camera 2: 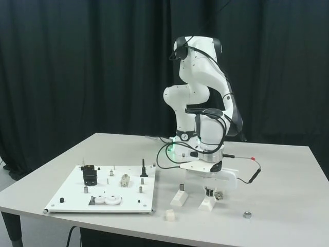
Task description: Pick round peg 2.
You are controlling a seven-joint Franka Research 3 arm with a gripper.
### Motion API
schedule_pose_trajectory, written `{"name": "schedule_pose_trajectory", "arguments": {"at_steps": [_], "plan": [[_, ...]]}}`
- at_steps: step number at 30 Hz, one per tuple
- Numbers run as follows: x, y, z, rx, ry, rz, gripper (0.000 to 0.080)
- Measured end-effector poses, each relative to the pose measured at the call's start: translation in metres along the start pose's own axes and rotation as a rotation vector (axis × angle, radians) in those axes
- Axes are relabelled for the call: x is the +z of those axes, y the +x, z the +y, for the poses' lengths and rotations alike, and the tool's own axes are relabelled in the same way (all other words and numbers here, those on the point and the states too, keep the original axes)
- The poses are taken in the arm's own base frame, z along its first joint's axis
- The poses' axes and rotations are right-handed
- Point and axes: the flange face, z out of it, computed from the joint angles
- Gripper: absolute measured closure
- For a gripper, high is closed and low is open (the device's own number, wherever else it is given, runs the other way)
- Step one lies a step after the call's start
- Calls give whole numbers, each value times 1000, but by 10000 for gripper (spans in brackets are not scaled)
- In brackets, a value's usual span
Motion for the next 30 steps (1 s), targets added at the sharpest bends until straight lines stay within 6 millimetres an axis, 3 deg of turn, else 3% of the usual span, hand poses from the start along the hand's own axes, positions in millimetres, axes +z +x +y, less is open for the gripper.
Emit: {"name": "schedule_pose_trajectory", "arguments": {"at_steps": [19,30], "plan": [[-41,2,-2,-12,40,3,729],[-52,4,0,-25,44,1,730]]}}
